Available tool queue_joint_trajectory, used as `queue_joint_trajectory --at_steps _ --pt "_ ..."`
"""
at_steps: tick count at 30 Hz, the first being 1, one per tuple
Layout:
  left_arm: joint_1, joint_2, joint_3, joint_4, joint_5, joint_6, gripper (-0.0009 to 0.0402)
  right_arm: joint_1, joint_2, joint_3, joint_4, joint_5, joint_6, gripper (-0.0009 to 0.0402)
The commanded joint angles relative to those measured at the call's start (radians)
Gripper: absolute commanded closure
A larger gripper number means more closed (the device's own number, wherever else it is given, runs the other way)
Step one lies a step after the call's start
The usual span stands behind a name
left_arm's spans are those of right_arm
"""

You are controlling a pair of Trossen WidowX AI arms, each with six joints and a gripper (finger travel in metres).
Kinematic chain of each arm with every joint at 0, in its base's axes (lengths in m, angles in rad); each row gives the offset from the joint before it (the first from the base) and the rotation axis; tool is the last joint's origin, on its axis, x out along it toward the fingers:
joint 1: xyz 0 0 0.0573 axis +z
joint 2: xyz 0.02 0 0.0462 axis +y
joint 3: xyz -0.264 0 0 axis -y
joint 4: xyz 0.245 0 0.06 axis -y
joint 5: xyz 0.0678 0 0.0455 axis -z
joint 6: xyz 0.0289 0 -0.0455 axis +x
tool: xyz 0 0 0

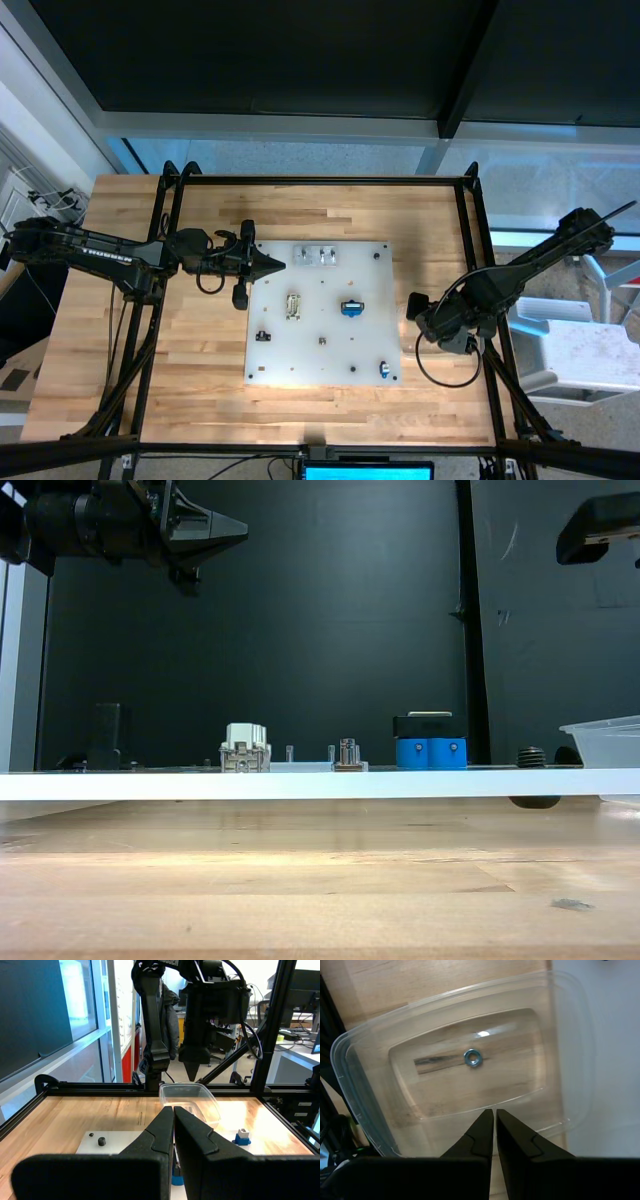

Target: Pick the M12 fastener and fasten on the M12 threads

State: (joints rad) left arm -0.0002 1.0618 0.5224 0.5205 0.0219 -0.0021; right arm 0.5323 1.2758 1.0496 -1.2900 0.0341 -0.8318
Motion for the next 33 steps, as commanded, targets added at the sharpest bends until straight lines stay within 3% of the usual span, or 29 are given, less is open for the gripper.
queue_joint_trajectory --at_steps 1,18,26,30,33 --pt "0.0 0.0 0.0 0.0 0.0 0.0 0.0393 0.019 0.012 -0.021 0.007 0.0 -0.016 0.0367" --pt "0.0 0.0 0.0 0.0 0.0 0.0 0.0393 0.031 0.022 -0.197 0.226 -0.002 -0.105 0.0228" --pt "0.0 0.0 0.0 0.0 0.0 0.0 0.0393 0.031 0.022 -0.26 0.293 -0.014 -0.106 0.0209" --pt "0.0 0.0 0.0 0.001 0.0 0.0 0.0393 0.03 0.023 -0.287 0.324 -0.058 -0.125 0.0209" --pt "0.0 0.0 0.0 0.0 0.0 0.0 0.0393 0.03 0.032 -0.304 0.343 -0.059 -0.129 0.0209"
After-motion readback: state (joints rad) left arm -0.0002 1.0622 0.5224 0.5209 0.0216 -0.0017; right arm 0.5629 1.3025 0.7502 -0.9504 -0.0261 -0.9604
